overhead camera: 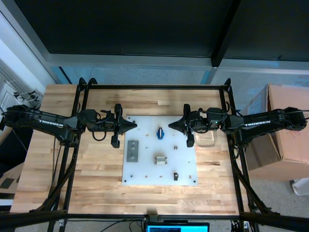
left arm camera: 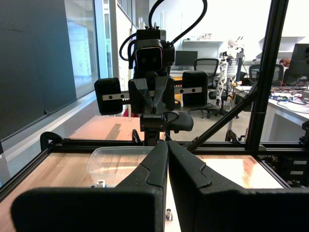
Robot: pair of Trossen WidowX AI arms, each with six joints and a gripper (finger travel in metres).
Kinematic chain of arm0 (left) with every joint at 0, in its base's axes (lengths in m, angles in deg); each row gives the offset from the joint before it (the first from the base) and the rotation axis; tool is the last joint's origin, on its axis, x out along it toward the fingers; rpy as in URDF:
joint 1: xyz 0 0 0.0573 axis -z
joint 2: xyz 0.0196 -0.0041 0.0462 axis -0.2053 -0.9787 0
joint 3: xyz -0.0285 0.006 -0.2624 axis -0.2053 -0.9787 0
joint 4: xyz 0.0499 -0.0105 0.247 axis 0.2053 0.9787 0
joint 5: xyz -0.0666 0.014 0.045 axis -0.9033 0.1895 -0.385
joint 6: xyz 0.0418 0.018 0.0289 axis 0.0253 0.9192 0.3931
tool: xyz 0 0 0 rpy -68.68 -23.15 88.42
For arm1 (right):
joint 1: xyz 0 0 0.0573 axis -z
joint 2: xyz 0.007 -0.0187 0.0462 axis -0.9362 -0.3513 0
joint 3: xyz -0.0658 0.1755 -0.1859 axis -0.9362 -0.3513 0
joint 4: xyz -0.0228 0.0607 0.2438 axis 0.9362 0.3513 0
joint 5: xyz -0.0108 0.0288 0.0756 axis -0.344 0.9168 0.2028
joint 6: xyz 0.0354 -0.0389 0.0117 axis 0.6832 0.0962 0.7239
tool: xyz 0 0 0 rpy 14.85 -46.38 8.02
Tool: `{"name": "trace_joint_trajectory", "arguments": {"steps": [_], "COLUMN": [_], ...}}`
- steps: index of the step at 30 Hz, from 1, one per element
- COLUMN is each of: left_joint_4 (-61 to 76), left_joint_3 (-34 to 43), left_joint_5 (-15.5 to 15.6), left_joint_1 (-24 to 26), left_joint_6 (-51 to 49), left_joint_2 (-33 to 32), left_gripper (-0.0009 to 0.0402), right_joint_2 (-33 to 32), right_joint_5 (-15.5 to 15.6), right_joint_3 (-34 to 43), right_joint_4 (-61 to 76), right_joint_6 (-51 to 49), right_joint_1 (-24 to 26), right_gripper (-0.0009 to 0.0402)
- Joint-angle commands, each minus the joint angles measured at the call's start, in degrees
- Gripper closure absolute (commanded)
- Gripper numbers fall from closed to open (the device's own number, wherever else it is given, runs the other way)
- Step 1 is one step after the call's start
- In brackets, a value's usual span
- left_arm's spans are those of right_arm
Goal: Remove the HAN10E connector from the taskboard and place in the container
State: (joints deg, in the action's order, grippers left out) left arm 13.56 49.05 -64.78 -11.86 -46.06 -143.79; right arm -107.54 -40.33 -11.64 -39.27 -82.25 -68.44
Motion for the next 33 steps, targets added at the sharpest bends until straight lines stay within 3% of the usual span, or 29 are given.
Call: {"name": "trace_joint_trajectory", "arguments": {"steps": [1, 8, 12, 16, 18, 22, 33], "left_joint_4": [0.0, 0.0, 0.0, 0.0, 0.0, 0.0, 0.0], "left_joint_3": [0.0, 0.0, 0.0, 0.0, 0.0, 0.0, 0.0], "left_joint_5": [0.0, 0.0, 0.0, 0.0, 0.0, 0.0, 0.0], "left_joint_1": [0.0, 0.0, 0.0, 0.0, 0.0, 0.0, 0.0], "left_joint_6": [0.0, 0.0, 0.0, 0.0, 0.0, 0.0, 0.0], "left_joint_2": [0.0, 0.0, 0.0, 0.0, 0.0, 0.0, 0.0], "left_gripper": [0.0393, 0.0393, 0.0393, 0.0393, 0.0393, 0.0393, 0.0393], "right_joint_2": [0.0, 0.0, 0.1, 0.1, 0.0, -0.1, -8.3], "right_joint_5": [0.1, 0.2, 3.8, 3.5, 3.0, -1.3, -3.0], "right_joint_3": [0.0, 0.0, 0.7, 2.7, 4.6, 10.6, 25.9], "right_joint_4": [-1.2, -0.2, -0.8, 1.3, 5.9, 23.0, 54.9], "right_joint_6": [-0.9, -0.7, 1.5, 1.2, 1.2, -0.9, 0.1], "right_joint_1": [-0.2, -0.3, -0.4, -1.5, -1.8, -3.2, -8.7], "right_gripper": [0.0393, 0.0393, 0.0393, 0.0394, 0.0394, 0.0393, 0.0394]}}
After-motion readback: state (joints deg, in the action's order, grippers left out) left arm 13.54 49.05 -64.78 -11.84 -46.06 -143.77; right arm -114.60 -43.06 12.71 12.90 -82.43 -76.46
